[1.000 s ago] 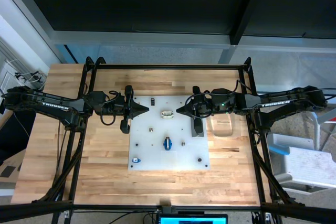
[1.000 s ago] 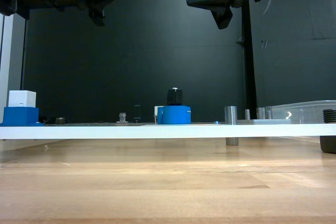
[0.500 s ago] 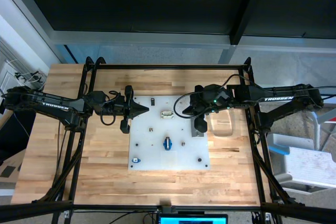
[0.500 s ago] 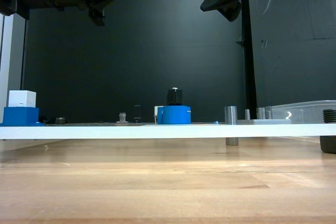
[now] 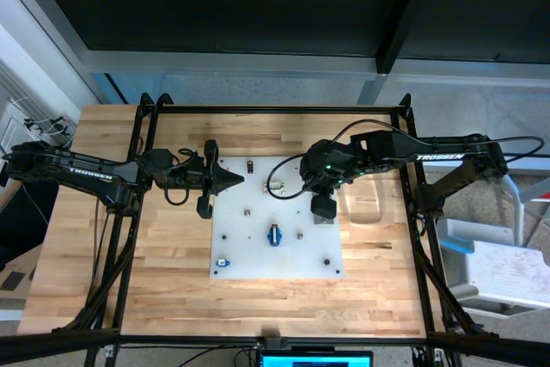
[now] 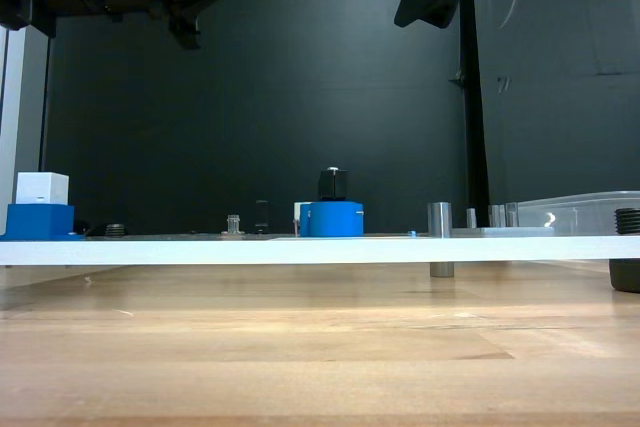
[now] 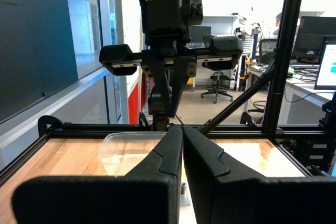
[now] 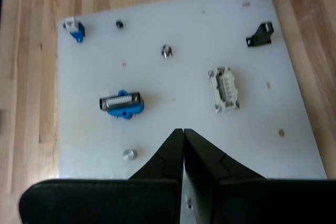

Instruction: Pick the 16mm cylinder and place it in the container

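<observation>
The 16mm cylinder [image 5: 299, 234] stands upright on the white board [image 5: 258, 251], right of the blue connector; it also shows as a small silvery peg [image 8: 129, 154] and a grey post [image 6: 439, 219]. The container [image 5: 364, 204] is a clear tray on the wood just right of the board, and its rim [image 6: 585, 209] shows low at the right. My right gripper [image 5: 301, 186] hangs high over the board's rear half, tilted down, shut and empty [image 8: 182, 129]. My left gripper [image 5: 243, 178] is parked level above the board's left rear edge, shut and empty [image 7: 182, 128].
On the board are another small silvery peg [image 8: 166, 51], a blue connector [image 8: 122, 103], a white connector [image 8: 224, 88], a black bracket [image 8: 261, 34] and a small blue-and-white part [image 8: 75, 29]. A black frame [image 5: 275, 110] surrounds the table.
My right gripper has swung from pointing level toward the left to pointing down at the board, and its arm has reached further in. The left arm has not moved.
</observation>
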